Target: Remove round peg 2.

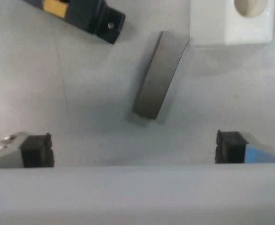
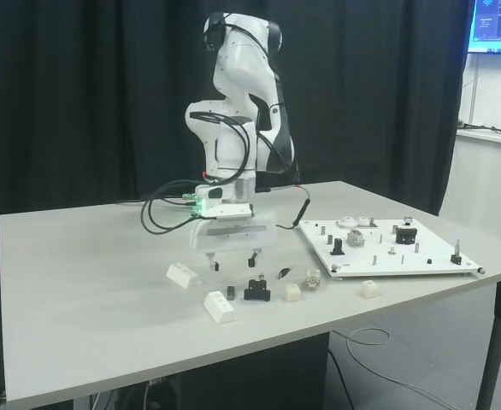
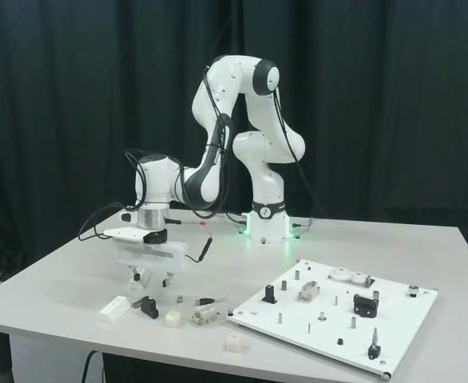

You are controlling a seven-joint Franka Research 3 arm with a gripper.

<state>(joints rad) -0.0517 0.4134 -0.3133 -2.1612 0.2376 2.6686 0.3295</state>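
Open tool [image 1: 133,149] above grey peg [image 1: 158,76].

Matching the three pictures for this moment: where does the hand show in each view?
Wrist view: the hand shows as two black fingertips set wide apart above the grey table.
First room view: the hand is left of centre, hanging over loose parts.
Second room view: the hand is at the left, low over the table.
Shared landmark: the black part lying near the hand.
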